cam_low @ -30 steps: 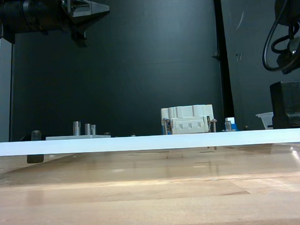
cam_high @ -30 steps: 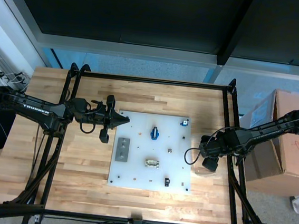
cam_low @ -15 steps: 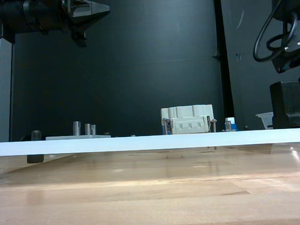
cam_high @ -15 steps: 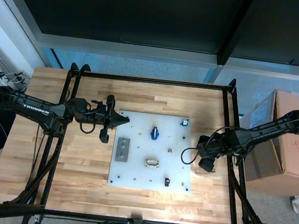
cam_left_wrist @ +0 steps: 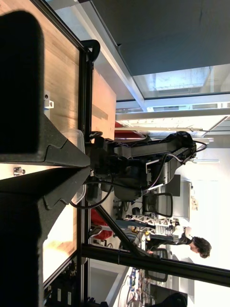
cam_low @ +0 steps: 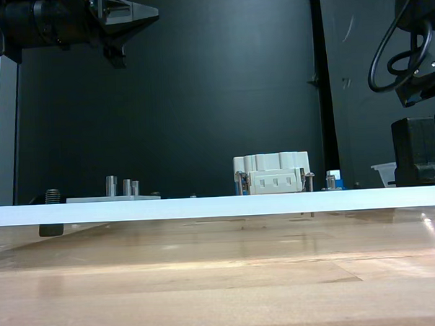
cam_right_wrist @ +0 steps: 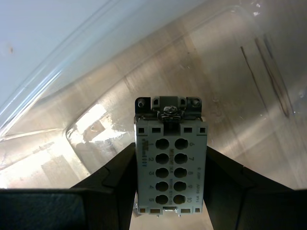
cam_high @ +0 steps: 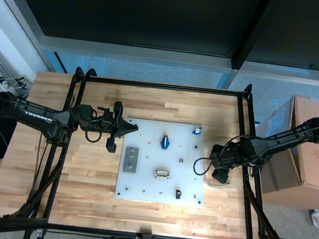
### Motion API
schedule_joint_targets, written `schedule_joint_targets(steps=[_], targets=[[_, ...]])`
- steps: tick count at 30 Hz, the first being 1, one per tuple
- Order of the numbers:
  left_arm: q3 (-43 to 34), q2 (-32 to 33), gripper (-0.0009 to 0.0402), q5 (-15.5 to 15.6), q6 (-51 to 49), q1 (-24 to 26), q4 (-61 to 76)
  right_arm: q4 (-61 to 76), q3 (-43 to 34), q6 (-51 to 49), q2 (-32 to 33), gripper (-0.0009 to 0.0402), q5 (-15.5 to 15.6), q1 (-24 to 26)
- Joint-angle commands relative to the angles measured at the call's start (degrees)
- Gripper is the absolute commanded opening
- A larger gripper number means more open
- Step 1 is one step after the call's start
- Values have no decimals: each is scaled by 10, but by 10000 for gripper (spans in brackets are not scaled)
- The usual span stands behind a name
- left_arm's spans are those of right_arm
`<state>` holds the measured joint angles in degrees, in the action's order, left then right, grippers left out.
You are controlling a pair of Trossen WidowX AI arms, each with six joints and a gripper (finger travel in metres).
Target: Remove the HAN10E connector from the taskboard and place in the container
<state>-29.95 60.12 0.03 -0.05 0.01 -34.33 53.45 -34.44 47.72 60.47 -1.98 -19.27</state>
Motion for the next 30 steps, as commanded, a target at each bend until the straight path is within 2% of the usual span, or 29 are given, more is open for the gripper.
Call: schedule_joint_targets(steps=[1,6,14,19,25,30], targets=[[0,0,0,0,0,0,0,-3,10,12,0,98,-2,0],[0,0,0,0,0,0,0,-11,32,29,0,123,0,0],[0,0,0,0,0,0,0,-23,59,46,0,218,1,0],[0,0,0,0,0,0,0,-31,72,53,0,259,1,0],[0,0,0,0,0,0,0,-32,73,58,0,275,0,0],[0,0,0,0,0,0,0,-32,72,60,0,260,1,0]])
